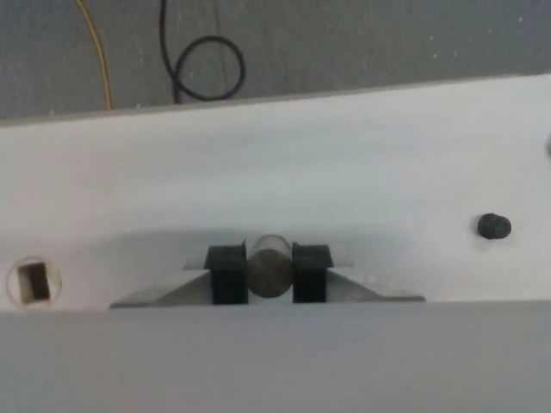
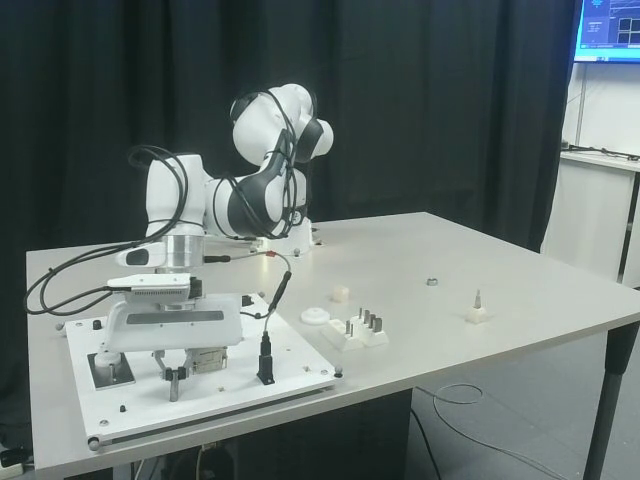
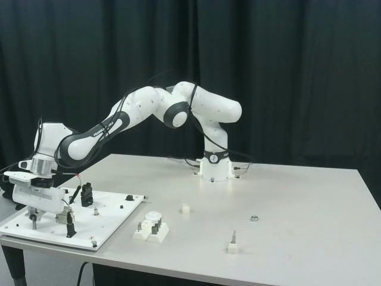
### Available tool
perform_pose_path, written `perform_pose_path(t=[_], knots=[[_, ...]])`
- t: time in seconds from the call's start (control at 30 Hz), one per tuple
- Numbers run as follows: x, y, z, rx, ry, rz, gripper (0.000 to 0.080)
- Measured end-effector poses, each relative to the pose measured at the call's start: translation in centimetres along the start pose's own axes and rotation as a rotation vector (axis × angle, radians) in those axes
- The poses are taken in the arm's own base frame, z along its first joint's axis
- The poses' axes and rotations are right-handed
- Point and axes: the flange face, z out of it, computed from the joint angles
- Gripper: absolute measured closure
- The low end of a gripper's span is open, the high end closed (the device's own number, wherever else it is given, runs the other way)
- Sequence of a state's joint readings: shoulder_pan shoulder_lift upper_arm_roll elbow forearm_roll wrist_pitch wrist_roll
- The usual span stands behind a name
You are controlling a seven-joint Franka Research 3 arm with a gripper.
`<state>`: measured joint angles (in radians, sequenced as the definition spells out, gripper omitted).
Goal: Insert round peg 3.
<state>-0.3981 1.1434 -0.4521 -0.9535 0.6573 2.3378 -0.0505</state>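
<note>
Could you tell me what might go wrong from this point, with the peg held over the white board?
The gripper holds the round peg by a short length between its fingers, so contact with the white board could tilt it or make it slip. No round hole shows under the peg in the wrist view, so pressing down now might jam it against the surface. The black cable standing beside the gripper could snag during a sideways move.

Peg's (image 1: 269, 267) lower end out of sight
</note>
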Motion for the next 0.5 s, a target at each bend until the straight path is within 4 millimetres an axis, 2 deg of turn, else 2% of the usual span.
perform_pose_path(t=[0.5], knots=[[0.04, -0.04, 0.12, 0.009, 0.015, 0.005, 0.0695]])
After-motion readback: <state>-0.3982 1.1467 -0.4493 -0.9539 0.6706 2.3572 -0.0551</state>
